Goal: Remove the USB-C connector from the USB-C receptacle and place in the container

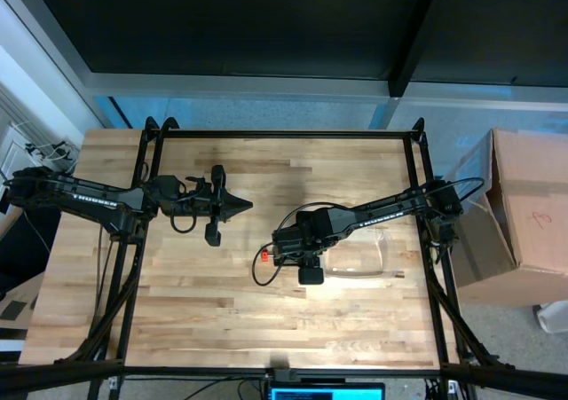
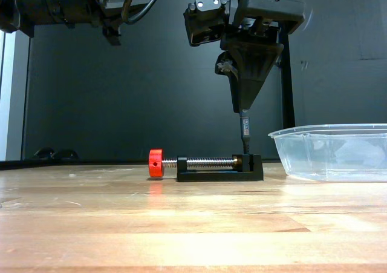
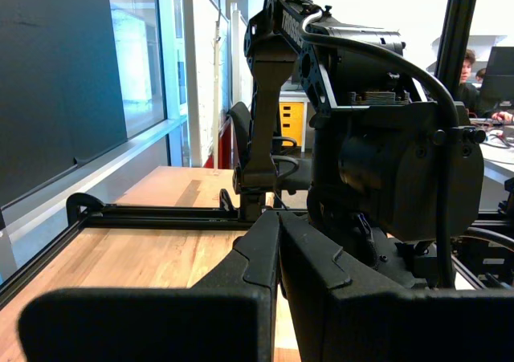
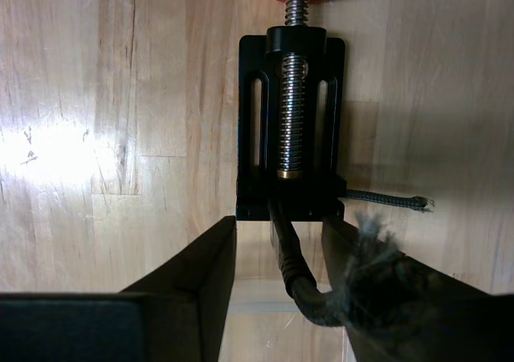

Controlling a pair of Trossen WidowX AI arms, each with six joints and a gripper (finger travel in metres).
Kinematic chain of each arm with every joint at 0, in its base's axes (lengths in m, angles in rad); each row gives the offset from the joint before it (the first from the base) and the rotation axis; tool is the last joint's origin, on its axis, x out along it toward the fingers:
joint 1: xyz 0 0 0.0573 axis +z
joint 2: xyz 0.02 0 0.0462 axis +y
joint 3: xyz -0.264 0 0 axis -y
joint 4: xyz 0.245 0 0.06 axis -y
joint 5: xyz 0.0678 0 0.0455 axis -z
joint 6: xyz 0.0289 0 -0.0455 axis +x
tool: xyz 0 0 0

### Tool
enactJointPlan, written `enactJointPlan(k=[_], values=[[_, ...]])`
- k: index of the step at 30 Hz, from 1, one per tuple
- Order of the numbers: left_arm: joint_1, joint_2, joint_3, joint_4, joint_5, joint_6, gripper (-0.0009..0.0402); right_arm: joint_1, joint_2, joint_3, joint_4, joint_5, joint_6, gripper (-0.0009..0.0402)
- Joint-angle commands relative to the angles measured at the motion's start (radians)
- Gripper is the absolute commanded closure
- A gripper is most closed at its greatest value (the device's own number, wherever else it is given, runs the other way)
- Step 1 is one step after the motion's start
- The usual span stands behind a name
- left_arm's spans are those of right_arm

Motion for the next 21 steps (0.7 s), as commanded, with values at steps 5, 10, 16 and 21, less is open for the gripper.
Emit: enactJointPlan(k=[5, 10, 16, 21], values=[[0.000, 0.000, 0.000, 0.000, 0.000, 0.000, 0.0393, 0.000, 0.000, -0.001, -0.004, 0.001, -0.020, 0.0330], [0.000, 0.000, 0.000, 0.000, 0.000, 0.000, 0.0393, 0.000, -0.001, -0.001, -0.017, 0.002, -0.032, 0.0383], [0.000, 0.000, 0.000, 0.000, 0.000, 0.000, 0.0393, 0.000, -0.001, -0.001, -0.021, 0.006, -0.036, 0.0389], [0.000, 0.000, 0.000, 0.000, 0.000, 0.000, 0.0393, 0.000, -0.001, -0.001, -0.021, 0.006, -0.039, 0.0392]])
